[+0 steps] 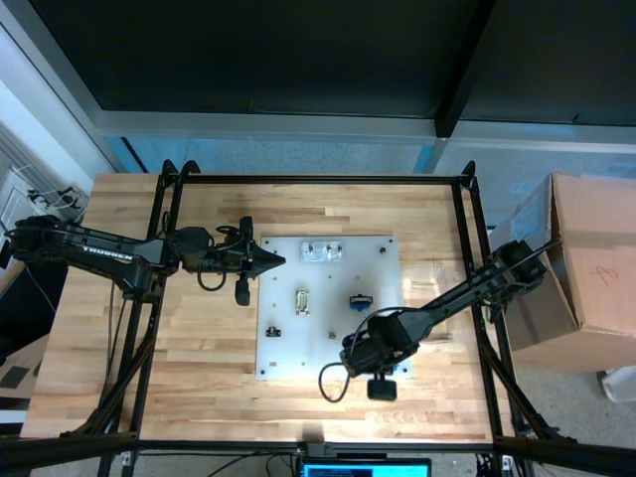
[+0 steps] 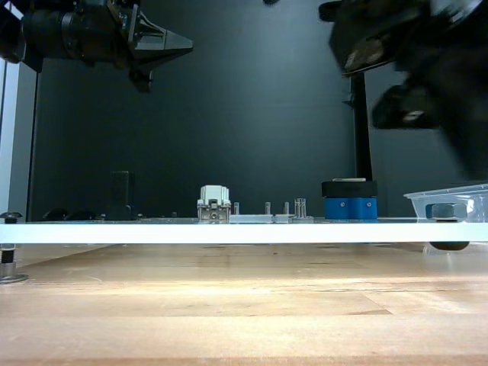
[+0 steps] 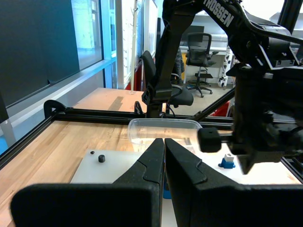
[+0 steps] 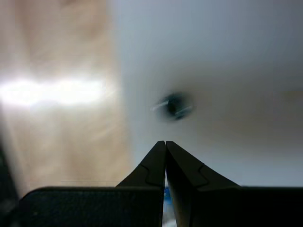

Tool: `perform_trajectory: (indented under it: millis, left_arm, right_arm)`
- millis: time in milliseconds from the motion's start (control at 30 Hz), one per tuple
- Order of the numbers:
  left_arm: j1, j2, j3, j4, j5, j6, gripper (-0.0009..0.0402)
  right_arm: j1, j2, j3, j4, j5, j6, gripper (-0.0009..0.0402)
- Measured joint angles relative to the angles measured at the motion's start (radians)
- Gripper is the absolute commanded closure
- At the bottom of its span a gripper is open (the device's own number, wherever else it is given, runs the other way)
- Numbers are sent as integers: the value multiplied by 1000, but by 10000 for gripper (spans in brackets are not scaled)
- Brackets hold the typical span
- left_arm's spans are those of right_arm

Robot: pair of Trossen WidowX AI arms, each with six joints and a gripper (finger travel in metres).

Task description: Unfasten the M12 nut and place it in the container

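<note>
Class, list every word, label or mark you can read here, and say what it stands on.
"TROSSEN": on the left arm, high view.
"TROSSEN": on the right arm, left wrist view.
Red mark on the cardboard box: unreadable.
Both shut: left gripper over the board's far left, right gripper over its near half.

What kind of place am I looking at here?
Probably a robotics lab in an office: a wooden table carrying a white task board, the left gripper above its far left, the right gripper over its near right, and office chairs beyond.
</note>
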Motion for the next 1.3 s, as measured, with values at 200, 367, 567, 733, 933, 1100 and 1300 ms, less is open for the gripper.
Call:
perform_trajectory:
  millis: [200, 367, 567, 733, 933, 1100, 1300]
  left_arm:
    - [0, 0, 0, 0, 0, 0, 393]
    - [0, 0, 0, 0, 0, 0, 393]
    - [0, 0, 0, 0, 0, 0, 393]
    - [0, 0, 0, 0, 0, 0, 393]
    - [0, 0, 0, -1, 0, 0, 393]
    - [0, 0, 0, -1, 0, 0, 393]
    - [0, 0, 0, 0, 0, 0, 393]
  right_arm:
    - [-2, 35, -3, 58, 2, 2, 393]
    - [1, 63, -3, 77, 1, 2, 393]
    - [-3, 67, -3, 80, 29, 4, 393]
    - [-4, 61, -3, 21, 81, 3, 393]
    - [-5, 26, 9, -37, 261, 92, 393]
    - [-4, 15, 11, -38, 194, 90, 393]
    - [-3, 13, 11, 3, 47, 22, 393]
